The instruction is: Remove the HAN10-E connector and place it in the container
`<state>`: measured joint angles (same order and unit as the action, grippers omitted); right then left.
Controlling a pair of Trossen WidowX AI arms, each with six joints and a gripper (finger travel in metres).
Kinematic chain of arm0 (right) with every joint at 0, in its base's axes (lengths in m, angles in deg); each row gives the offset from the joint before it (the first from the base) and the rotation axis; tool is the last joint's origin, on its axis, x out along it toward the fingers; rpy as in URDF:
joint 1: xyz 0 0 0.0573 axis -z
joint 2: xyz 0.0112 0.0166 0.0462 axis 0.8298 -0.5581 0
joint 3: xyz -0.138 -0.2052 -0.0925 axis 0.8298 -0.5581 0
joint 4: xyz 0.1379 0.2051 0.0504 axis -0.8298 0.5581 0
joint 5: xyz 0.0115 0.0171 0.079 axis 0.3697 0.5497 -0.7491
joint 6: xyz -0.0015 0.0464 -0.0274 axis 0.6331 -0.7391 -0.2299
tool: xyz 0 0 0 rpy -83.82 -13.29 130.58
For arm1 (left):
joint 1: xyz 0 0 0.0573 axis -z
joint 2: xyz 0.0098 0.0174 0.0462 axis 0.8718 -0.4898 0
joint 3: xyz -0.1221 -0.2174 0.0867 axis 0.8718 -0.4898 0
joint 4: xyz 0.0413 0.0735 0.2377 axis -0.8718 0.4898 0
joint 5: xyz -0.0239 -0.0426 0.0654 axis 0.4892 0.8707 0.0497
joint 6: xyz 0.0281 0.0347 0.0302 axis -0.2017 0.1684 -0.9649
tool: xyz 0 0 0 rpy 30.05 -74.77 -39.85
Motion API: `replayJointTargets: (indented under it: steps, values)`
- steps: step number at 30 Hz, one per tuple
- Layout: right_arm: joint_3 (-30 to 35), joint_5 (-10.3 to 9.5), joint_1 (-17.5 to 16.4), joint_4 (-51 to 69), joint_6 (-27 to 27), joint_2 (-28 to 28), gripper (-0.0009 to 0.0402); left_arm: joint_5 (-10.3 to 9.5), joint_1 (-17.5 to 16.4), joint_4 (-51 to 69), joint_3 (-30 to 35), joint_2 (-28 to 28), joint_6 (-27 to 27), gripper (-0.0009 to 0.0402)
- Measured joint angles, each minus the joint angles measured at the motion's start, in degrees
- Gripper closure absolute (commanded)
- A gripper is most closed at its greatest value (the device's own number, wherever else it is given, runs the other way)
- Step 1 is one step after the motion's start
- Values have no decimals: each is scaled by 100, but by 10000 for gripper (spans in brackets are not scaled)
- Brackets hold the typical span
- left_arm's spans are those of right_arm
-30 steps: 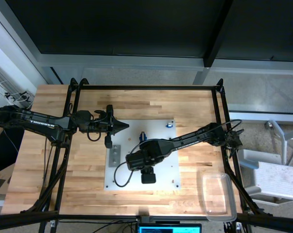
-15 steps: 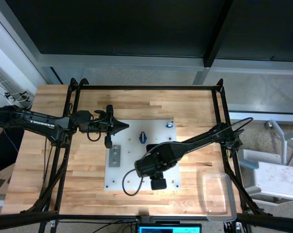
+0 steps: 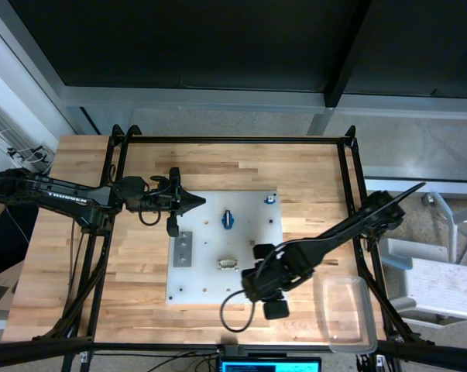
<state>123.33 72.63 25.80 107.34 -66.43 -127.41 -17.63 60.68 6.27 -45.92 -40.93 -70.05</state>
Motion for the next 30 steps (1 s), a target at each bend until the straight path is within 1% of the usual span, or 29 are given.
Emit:
replayJointTargets:
  steps: [7, 14, 19, 26, 28, 30]
  values:
    - [-957, 4, -387, -177, -590, 555, 342, 2, 0, 0, 0, 0, 2, 393]
    - [-1672, 44, -796, -240, -1314, 975, 342, 0, 0, 2, -2, 0, 2, 393]
    - [-1996, 48, -1086, -286, -1797, 1126, 342, 2, 0, 2, 0, 0, 2, 393]
    - [-2295, 57, -1405, -330, -2404, 1303, 342, 2, 0, 2, 0, 0, 0, 393]
    - [-2321, 96, -1499, -330, -2531, 1305, 342, 0, 0, 0, -2, 0, 0, 393]
    - [-2326, 186, -1609, -330, -2647, 1305, 342, 2, 0, 2, -2, 0, 2, 393]
